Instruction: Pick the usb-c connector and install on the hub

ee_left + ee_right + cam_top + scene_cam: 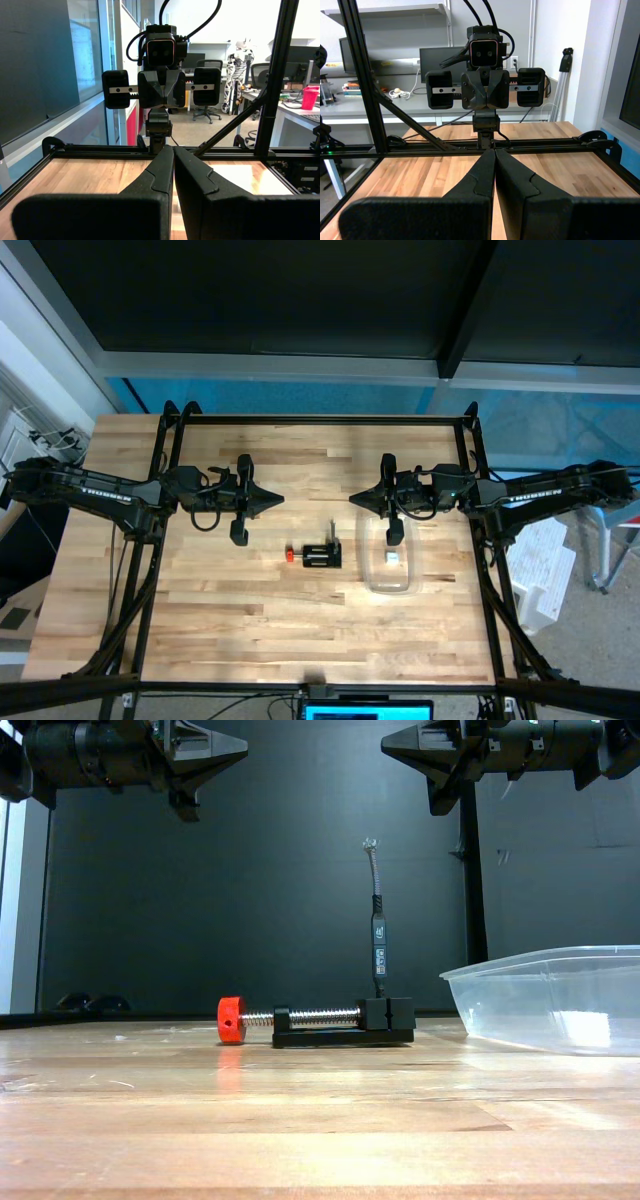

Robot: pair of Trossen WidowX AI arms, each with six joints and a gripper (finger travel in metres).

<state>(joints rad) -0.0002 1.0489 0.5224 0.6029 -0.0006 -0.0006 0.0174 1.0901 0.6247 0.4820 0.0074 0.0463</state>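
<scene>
The black USB-C connector [380, 946] stands upright on the tab of the black vise [345, 1021], and nothing holds it. Its grey braided cable [374, 870] rises from it to a frayed end. The vise [322, 556] with its red knob [231, 1019] lies on the bare table. My left gripper [280, 500] hangs high at the left of the vise, fingers [162, 165] pressed together and empty. Opposite it, my right gripper [352, 500] is raised above the tray's far end, fingers [485, 167] also together with nothing between them.
The clear tray [372, 575] sits to the right of the vise with the white block [392, 557] inside; no cable rises from it in the low view [550, 1000]. Black frame rails run along the table's far and side edges [320, 420].
</scene>
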